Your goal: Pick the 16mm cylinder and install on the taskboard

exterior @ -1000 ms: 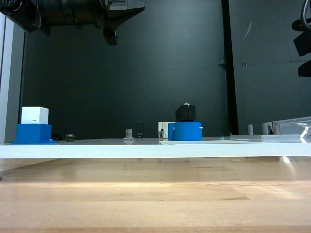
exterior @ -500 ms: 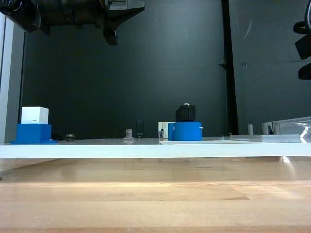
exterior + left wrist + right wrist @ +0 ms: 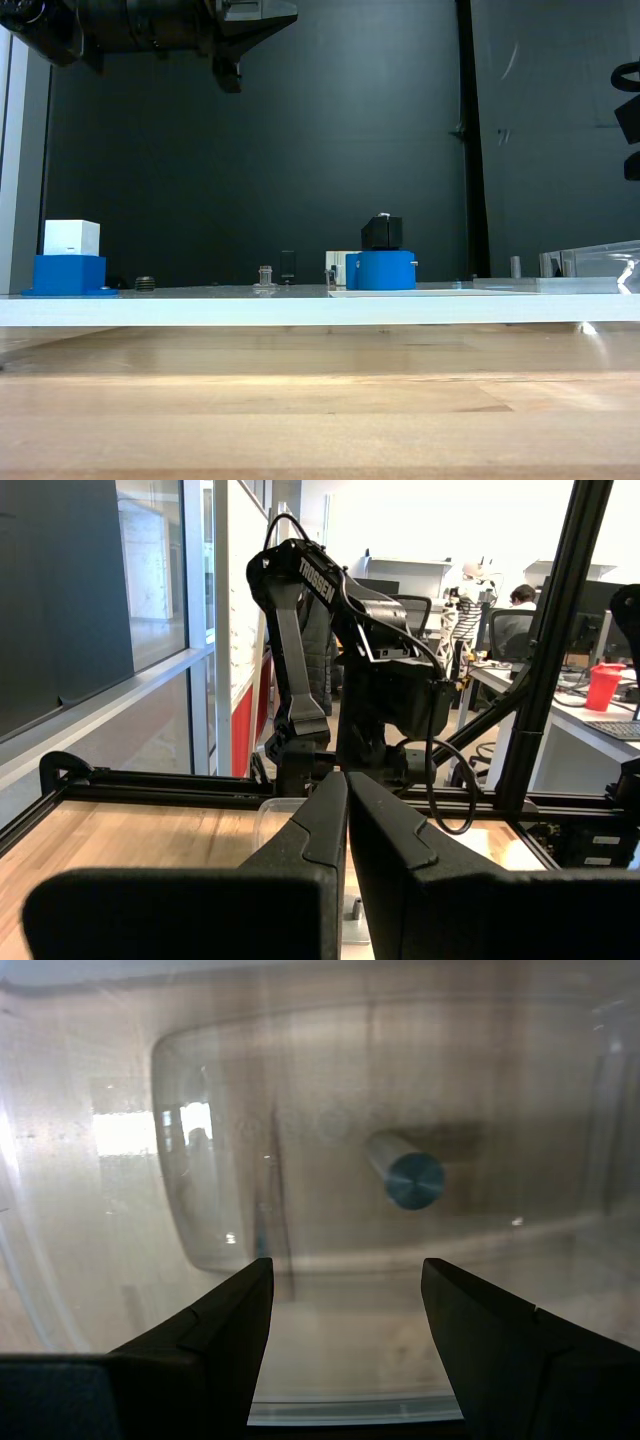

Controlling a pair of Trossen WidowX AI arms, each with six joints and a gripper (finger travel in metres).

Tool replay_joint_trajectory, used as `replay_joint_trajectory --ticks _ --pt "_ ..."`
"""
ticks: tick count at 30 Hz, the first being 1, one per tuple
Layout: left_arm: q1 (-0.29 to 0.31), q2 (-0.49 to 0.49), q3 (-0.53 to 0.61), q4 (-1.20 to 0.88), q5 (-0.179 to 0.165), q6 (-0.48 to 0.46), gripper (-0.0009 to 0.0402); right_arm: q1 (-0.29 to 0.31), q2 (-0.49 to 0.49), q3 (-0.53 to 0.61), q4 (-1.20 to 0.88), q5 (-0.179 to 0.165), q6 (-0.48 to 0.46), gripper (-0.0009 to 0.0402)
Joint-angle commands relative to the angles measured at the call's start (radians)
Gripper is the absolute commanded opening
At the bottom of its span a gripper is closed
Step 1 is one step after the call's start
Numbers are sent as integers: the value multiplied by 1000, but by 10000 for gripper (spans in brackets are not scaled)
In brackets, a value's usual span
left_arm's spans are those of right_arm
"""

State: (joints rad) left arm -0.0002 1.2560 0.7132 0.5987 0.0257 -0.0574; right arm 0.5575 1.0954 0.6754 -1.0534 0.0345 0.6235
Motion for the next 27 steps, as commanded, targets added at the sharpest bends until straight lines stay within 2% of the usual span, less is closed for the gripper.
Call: replay_joint_trajectory --ticks 1,27 --pt "0 0 0 0 0 0 0 5 0 -16 35 -10 2 206" --pt "0 0 0 0 0 0 0 31 0 -90 130 -9 60 206"
